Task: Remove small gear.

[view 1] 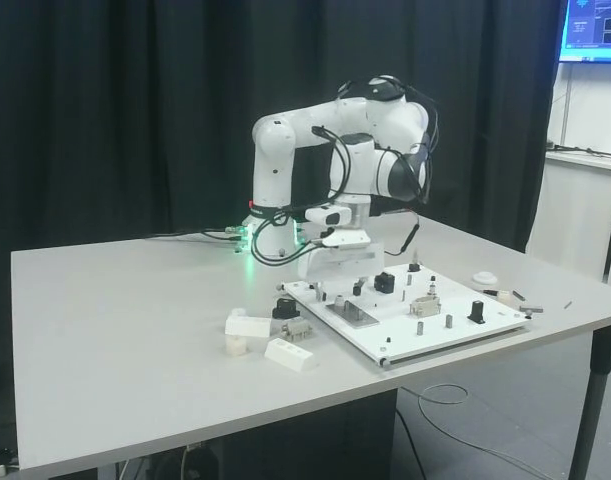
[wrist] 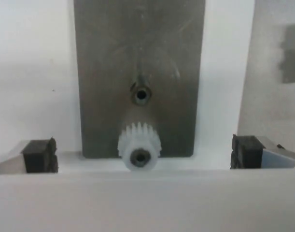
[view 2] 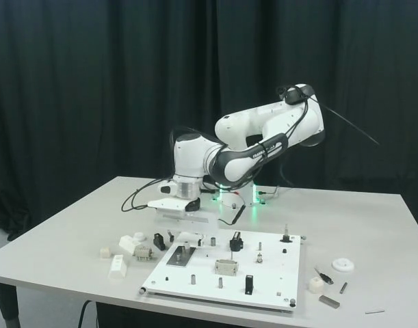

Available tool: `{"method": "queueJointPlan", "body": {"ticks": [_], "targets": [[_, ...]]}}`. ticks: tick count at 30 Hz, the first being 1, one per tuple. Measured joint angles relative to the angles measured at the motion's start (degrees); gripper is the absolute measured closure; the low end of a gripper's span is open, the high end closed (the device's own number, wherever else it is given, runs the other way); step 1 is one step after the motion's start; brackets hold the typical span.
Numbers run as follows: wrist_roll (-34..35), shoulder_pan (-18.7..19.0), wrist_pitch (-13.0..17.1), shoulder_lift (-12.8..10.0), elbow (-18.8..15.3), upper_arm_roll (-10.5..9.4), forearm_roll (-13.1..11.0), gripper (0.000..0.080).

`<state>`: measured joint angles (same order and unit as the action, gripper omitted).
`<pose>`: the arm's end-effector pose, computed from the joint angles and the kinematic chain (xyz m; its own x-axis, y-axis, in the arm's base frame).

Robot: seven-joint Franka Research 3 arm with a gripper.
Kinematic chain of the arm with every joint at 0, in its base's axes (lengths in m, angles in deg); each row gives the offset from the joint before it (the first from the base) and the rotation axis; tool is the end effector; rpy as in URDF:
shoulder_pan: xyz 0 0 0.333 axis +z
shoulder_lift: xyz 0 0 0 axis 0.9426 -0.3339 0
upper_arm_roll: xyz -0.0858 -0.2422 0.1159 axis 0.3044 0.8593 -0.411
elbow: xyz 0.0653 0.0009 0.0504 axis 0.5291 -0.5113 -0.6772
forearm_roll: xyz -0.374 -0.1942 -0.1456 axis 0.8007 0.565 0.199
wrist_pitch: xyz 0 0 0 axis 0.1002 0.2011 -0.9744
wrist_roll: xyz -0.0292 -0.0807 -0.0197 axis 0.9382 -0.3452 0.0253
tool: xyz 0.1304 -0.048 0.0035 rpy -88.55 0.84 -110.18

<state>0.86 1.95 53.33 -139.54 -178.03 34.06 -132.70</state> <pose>0.5320 -0.1352 0.1562 0.7433 -0.6673 0.0475 -0.6689 -0.7425 0.0361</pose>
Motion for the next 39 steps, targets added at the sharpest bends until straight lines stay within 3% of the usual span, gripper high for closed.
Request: {"method": "queueJointPlan", "body": {"ticks": [10,24,25,34,35,39], "targets": [[0.46,-0.09,1.77,0.01,-0.01,-1.56,0.10,0.0003],[0.46,-0.46,1.73,0.08,-0.01,-1.65,0.16,0.0003],[0.46,-0.48,1.68,0.12,0.00,-1.65,0.16,0.0138],[0.46,-0.81,0.61,0.69,0.27,-1.63,-0.04,0.0138],[0.46,-0.86,0.50,0.73,0.31,-1.63,-0.07,0.0462],[0.46,-1.24,0.21,0.81,0.49,-1.57,-0.17,0.0462]]}}
